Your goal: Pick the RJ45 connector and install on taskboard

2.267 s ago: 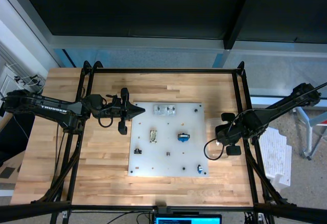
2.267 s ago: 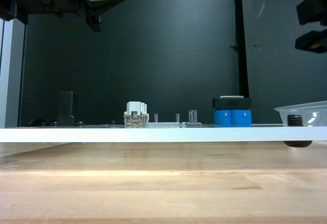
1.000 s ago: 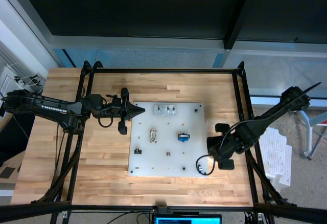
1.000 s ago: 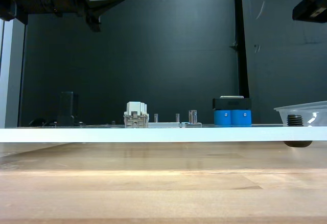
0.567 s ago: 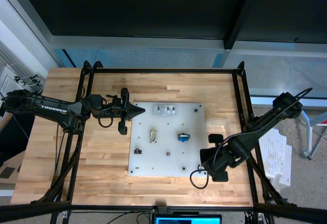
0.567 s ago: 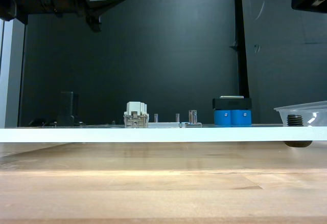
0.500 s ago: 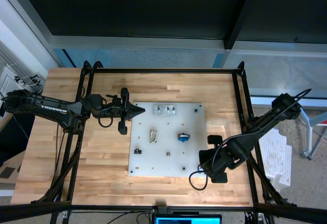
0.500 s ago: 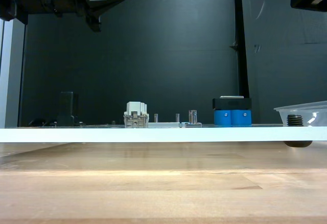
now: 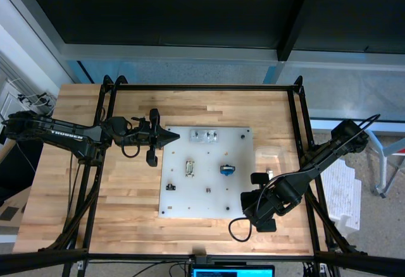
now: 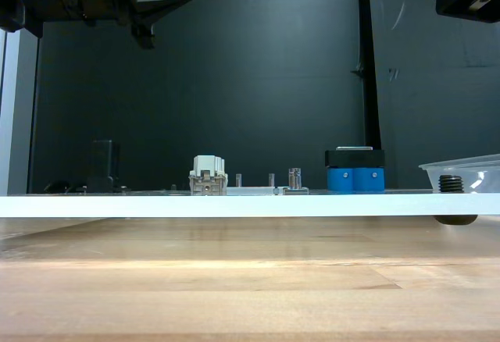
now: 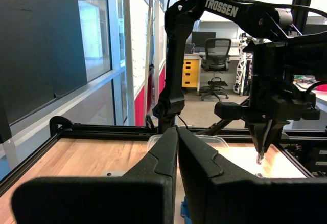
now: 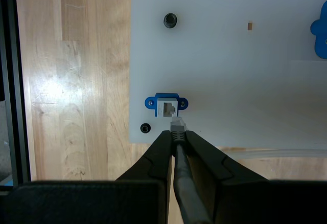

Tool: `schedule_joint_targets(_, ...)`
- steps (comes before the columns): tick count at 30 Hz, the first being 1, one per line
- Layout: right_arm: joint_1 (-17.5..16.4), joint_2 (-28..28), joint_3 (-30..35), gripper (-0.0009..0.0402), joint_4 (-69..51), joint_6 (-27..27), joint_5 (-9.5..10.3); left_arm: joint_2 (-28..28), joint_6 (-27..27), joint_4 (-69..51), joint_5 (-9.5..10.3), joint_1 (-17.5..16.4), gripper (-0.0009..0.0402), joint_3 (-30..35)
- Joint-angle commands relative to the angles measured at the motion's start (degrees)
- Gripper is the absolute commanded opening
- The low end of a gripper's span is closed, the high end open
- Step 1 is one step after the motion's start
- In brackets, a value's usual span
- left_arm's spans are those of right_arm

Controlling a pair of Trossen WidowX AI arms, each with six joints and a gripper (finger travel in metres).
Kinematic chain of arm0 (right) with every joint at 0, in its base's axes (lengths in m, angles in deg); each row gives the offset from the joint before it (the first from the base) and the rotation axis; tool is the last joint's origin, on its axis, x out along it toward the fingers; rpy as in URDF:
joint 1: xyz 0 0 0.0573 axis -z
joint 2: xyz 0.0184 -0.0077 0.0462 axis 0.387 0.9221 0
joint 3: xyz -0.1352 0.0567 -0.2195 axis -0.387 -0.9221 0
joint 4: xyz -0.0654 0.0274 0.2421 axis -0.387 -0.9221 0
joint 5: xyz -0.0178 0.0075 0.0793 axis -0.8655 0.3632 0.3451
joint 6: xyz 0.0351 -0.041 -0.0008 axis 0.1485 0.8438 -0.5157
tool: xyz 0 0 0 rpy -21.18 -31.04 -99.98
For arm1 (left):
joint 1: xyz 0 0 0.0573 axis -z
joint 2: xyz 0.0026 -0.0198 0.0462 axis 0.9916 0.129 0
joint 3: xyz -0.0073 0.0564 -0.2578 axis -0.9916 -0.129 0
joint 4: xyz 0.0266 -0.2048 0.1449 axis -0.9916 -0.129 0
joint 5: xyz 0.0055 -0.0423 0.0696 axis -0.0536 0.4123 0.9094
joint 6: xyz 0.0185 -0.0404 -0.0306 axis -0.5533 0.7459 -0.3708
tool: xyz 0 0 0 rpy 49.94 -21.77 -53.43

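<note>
Over the taskboard's (image 9: 209, 169) near right corner, the right gripper (image 12: 177, 134) hung clamped on the RJ45 connector (image 12: 177, 125), cable trailing back between its fingers. The plug's long axis pointed at the blue socket (image 12: 166, 105), tip just short and slightly off-centre. Only the right wrist view showed this; the high view hid the plug. Left gripper (image 9: 166, 136) was parked at the board's far left edge, fingers together, empty.

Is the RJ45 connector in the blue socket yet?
Out: right gripper holds the RJ45 connector short of the blue socket; left gripper hovers at taskboard edge.
</note>
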Motion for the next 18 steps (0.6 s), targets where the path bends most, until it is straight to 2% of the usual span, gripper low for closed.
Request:
schedule_joint_targets(1, 0.0, 0.0, -0.7, 0.0000, 0.1, 0.1, -0.04, 0.0, 0.0, 0.0, 0.00, 0.0, 0.0000, 0.0)
schedule_joint_targets(18, -0.1, 2.2, -0.9, 0.0000, 2.3, 1.0, -0.02, 0.0, 0.0, 0.0, 0.00, 0.0, 0.0000, 0.0)
